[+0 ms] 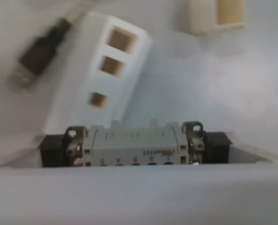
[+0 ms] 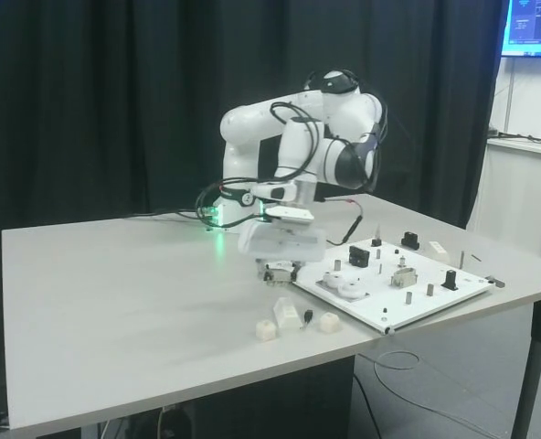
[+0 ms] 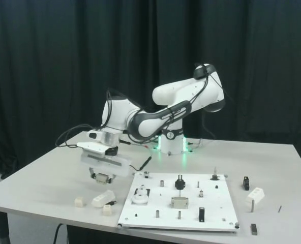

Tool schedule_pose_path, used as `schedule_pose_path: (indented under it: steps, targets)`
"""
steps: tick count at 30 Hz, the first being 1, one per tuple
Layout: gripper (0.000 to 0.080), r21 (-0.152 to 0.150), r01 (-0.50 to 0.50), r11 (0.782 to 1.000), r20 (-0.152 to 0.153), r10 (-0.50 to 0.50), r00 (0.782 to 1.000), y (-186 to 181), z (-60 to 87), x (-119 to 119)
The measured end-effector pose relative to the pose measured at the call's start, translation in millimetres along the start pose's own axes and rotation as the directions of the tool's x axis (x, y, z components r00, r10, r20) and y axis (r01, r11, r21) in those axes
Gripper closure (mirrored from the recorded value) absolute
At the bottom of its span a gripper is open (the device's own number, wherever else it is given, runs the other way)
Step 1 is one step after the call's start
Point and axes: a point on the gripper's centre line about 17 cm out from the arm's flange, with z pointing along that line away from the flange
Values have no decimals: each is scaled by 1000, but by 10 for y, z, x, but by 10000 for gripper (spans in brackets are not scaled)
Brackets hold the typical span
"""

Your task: Place waterproof.

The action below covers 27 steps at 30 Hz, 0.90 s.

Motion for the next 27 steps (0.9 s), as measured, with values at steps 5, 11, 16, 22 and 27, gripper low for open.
schedule_pose_path:
  steps: [5, 11, 16, 22, 27]
  targets:
    - [183, -17, -5, 1000, -21, 4, 1000, 154, 72, -73]
    - [183, -19, -25, 1000, -38, 24, 999, 238, 183, -143]
    - [183, -17, -22, 1000, -36, 21, 999, 265, 266, -204]
    - [183, -20, -6, 1000, -26, 6, 1000, 286, 340, -260]
    - [183, -17, -9, 1000, -24, 8, 1000, 283, 376, -287]
